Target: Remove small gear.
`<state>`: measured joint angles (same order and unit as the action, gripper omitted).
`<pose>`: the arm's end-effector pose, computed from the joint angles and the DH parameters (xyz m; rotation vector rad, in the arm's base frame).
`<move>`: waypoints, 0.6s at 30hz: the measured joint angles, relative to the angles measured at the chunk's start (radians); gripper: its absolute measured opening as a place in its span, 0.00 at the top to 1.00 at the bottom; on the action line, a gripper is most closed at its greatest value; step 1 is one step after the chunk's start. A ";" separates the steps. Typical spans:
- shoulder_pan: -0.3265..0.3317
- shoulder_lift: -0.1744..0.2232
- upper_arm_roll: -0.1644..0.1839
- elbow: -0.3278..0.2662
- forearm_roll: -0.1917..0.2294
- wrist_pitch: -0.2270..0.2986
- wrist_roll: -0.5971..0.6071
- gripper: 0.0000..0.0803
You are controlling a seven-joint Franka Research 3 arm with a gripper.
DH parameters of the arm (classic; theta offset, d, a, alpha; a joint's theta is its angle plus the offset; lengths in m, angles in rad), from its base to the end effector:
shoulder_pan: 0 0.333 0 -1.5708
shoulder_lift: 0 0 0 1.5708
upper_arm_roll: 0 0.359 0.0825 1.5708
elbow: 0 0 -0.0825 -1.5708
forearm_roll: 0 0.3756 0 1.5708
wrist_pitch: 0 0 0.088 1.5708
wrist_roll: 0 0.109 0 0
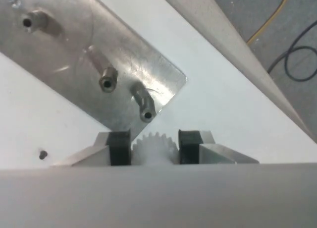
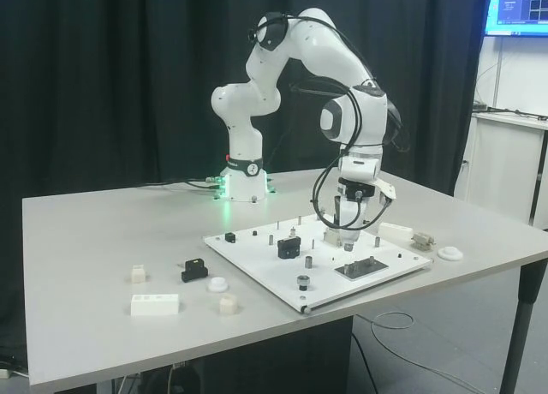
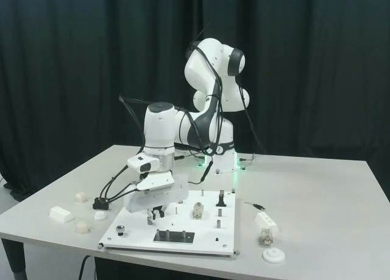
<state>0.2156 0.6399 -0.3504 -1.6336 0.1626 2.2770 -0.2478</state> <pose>0.7084 -0.0511 0.3043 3.0523 0.1202 0.0463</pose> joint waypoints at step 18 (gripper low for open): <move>-0.003 0.035 0.001 0.000 0.000 0.006 0.028 0.75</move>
<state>0.2129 0.6747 -0.3494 -1.6336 0.1627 2.2825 -0.2198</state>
